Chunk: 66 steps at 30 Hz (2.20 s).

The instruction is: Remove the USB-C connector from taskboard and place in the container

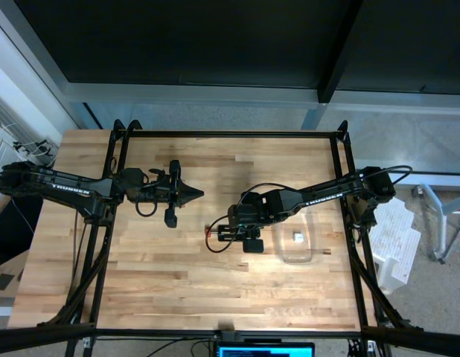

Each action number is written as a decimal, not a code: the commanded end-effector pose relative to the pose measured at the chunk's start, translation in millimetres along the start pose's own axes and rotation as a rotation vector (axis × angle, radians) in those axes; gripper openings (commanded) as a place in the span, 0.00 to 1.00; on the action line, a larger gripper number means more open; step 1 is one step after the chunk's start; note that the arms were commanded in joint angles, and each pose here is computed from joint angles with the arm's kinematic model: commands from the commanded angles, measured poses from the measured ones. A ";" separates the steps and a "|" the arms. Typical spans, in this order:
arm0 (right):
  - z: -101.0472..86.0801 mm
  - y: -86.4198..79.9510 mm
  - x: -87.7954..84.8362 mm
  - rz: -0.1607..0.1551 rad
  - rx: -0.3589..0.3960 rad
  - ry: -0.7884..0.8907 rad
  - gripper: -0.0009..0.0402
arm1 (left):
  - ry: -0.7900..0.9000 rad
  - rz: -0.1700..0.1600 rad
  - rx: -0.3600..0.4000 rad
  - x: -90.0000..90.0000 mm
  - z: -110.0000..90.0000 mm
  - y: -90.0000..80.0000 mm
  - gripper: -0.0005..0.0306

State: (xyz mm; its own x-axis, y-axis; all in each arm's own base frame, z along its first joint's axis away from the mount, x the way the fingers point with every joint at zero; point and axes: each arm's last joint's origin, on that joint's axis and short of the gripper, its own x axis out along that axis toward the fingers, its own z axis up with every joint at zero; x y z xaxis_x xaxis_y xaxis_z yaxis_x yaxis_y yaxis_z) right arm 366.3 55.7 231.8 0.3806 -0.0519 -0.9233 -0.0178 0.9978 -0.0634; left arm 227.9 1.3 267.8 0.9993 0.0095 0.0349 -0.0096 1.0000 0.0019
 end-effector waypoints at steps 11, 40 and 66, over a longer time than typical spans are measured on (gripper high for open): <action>-0.2 -0.1 -0.6 -0.001 0.000 0.000 0.11 | 0.000 0.000 0.000 0.1 -0.1 0.0 0.02; 0.2 -2.9 -13.5 0.001 -0.002 -0.035 0.02 | 0.000 0.001 0.000 0.1 0.0 0.1 0.02; -17.9 -0.6 -51.0 0.016 -0.001 -0.066 0.02 | -0.001 0.000 0.000 0.1 0.1 0.0 0.02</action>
State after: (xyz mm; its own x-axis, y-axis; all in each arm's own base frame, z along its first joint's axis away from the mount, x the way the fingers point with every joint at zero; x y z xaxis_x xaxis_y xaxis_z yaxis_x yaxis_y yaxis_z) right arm 335.8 56.7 271.2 0.4451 -0.0344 -0.8948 -0.0311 0.9981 -0.0538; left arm 227.9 1.3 267.6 0.9994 0.0099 0.0341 -0.0100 0.9999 0.0019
